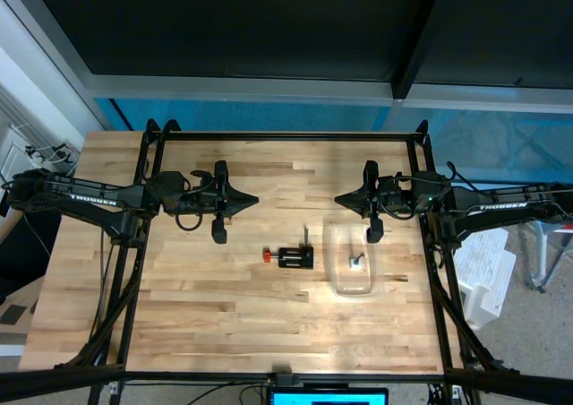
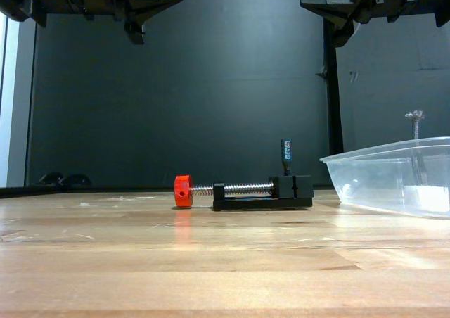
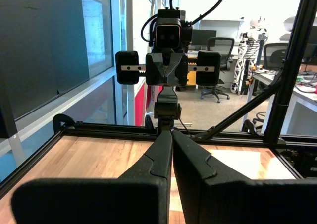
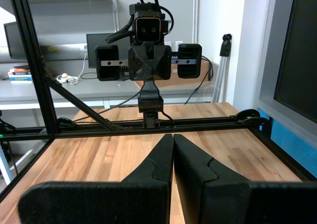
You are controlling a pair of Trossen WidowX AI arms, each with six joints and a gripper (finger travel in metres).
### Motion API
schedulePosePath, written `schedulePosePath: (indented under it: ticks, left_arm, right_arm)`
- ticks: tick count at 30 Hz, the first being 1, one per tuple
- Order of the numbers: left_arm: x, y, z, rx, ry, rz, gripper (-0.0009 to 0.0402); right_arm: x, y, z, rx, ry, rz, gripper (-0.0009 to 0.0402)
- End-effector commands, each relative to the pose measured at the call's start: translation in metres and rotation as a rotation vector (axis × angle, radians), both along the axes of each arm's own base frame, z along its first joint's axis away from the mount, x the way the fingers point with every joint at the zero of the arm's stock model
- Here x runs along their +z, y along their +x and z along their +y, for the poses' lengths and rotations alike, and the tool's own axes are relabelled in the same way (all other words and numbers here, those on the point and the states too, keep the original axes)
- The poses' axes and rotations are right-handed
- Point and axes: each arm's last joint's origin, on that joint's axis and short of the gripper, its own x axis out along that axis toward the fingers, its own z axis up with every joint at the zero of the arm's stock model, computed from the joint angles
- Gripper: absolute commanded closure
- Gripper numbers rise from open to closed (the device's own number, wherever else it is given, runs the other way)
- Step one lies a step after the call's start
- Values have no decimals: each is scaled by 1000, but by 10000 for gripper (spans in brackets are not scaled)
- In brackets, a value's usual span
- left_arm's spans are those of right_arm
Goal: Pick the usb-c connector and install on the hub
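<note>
Up above the table, both arms hung parked: left gripper (image 1: pixel 254 200) and right gripper (image 1: pixel 340 199) faced each other, fingers pressed together on nothing. Down in the clear tray (image 1: pixel 340 281) lay the usb-c connector (image 1: pixel 356 262), with the hub (image 1: pixel 295 258) near the tray's left side. By my read the pick hadn't begun. It called for the nearer right gripper to part its fingers and drop into the tray.

clear plastic tray (image 1: pixel 338 281) on my wooden table (image 1: pixel 224 320), right of middle. black frame (image 1: pixel 286 136) rims the table. lit screen (image 1: pixel 327 396) at near edge.
</note>
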Motion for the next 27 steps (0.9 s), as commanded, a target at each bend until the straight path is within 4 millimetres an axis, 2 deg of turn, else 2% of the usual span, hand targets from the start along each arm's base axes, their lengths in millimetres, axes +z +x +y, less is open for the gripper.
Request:
schedulePosePath:
  ticks: [1, 15, 27]
  left_arm:
    - [0, 0, 0, 0, 0, 0, 393]
    - [0, 0, 0, 0, 0, 0, 393]
    - [0, 0, 0, 0, 0, 0, 393]
  right_arm:
    - [0, 0, 0, 1, 0, 0, 393]
    - [1, 0, 0, 2, 46, 23, 393]
    - [9, -13, 5, 1, 112, 471, 393]
